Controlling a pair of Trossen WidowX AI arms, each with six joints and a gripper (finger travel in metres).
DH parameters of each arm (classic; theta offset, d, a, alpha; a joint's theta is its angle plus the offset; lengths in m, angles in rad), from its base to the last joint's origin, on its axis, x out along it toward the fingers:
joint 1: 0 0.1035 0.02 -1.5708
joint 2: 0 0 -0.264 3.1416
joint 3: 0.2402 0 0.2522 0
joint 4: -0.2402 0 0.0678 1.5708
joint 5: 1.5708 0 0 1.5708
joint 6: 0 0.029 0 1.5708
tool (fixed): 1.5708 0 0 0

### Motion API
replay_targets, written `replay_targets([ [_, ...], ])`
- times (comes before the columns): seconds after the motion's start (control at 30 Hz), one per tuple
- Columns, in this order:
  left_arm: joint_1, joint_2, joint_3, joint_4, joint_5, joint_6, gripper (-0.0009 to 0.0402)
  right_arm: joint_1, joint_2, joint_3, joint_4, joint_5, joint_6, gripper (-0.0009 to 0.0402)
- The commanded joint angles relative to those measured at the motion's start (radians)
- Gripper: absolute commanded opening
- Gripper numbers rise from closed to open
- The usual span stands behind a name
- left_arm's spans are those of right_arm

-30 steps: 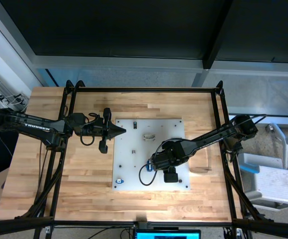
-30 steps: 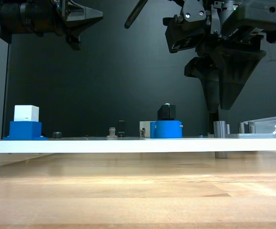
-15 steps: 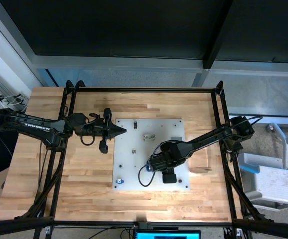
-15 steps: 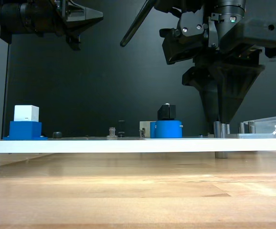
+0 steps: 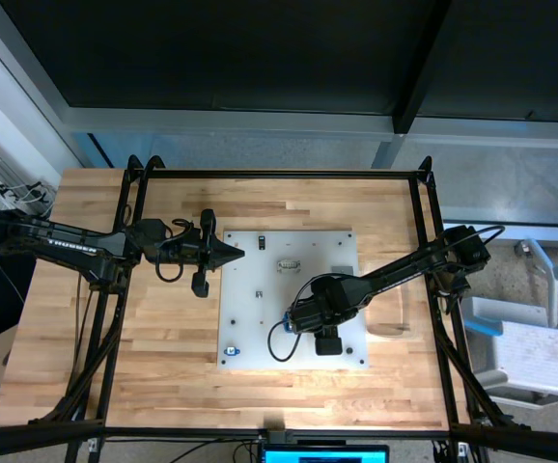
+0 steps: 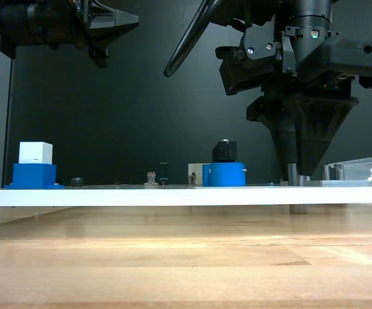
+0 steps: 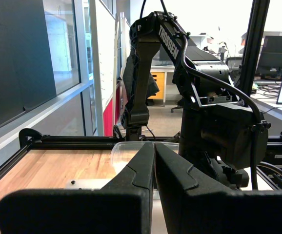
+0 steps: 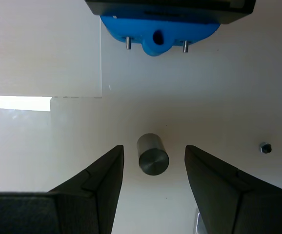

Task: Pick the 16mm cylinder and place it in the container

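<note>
1. Two arms are in view, and only one is at work. The left gripper hangs off the left edge of the task board, left of centre in the high view. Its fingers are pressed together with nothing between them.
2. The right gripper points straight down over the lower right part of the board. It is spread wide and holds nothing, with a finger on each side of the 16mm cylinder and a clear gap on both sides.
3. The cylinder stands upright on the white board, near a blue fixture. In the low view, right of centre, the fingertips reach about to its top.
4. The container shows at the right edge of the low view, just past the board and apart from the cylinder.
5. The cylinder looks like solid metal, so it is probably stiff, dense for its size and smooth enough to slip. Its round wall gives each finger only a narrow line of contact.
6. The best hold is likely on the side wall, across the diameter and well below the top face. A stub shows under the board beneath it, so it may sit in a hole and need a straight upward lift.
</note>
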Motion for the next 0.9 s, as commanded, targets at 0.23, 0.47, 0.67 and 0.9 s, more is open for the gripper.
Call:
replay_targets([
  [0.23,0.0,0.0,0.0,0.001,0.0,0.0,0.0,0.0,0.0,-0.002,0.006,-0.002,0.0,0.0151],
  [0.47,0.0,0.0,0.0,0.001,0.0,0.0,0.0,-0.001,0.0,-0.002,0.005,-0.004,0.0,0.0108],
  [0.67,0.0,0.0,0.0,0.001,0.0,0.0,0.0,-0.001,-0.001,-0.002,0.004,-0.009,0.0,0.0065],
  [0.9,0.0,0.0,0.0,0.001,0.0,0.0,0.0,-0.001,-0.002,-0.002,0.001,-0.011,0.0,0.0034],
])
